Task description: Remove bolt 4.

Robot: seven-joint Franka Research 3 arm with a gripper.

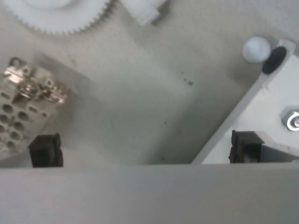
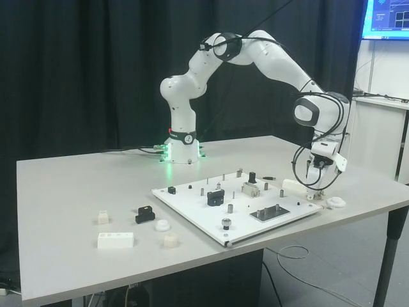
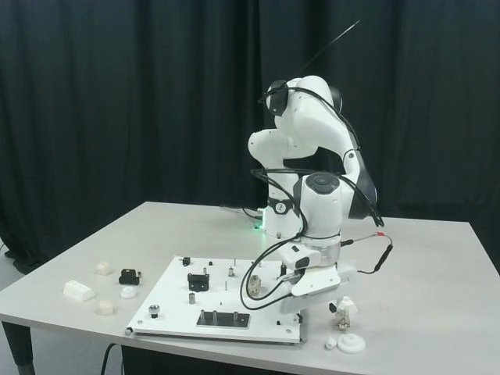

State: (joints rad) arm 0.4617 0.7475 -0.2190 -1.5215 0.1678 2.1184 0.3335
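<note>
The grey table (image 2: pixel 77 185) carries the white arm (image 2: pixel 268 61), bolted at the far side with green light at its base. A white board (image 2: pixel 192 204) lies on the near half of the table, set with small black and grey fittings, pegs and bolts. Which of these is bolt 4 cannot be told from the room views; in the wrist view one bolt head (image 1: pixel 293 120) shows on the board's corner, close to one fingertip.

The arm reaches over the right end of the board, and the gripper (image 1: pixel 145 148) hangs low just off the board's right edge, above bare table. Its two black fingertips (image 1: pixel 46 150) stand wide apart with nothing between them.

Beside the gripper on the table are a white gear (image 1: pixel 60 16), a white connector block (image 1: pixel 21 105) with metal clips and a small white ball (image 1: pixel 256 49). Far left on the table sit a white block (image 2: pixel 115 240), a black clip (image 2: pixel 146 214) and small white caps (image 2: pixel 162 225).
</note>
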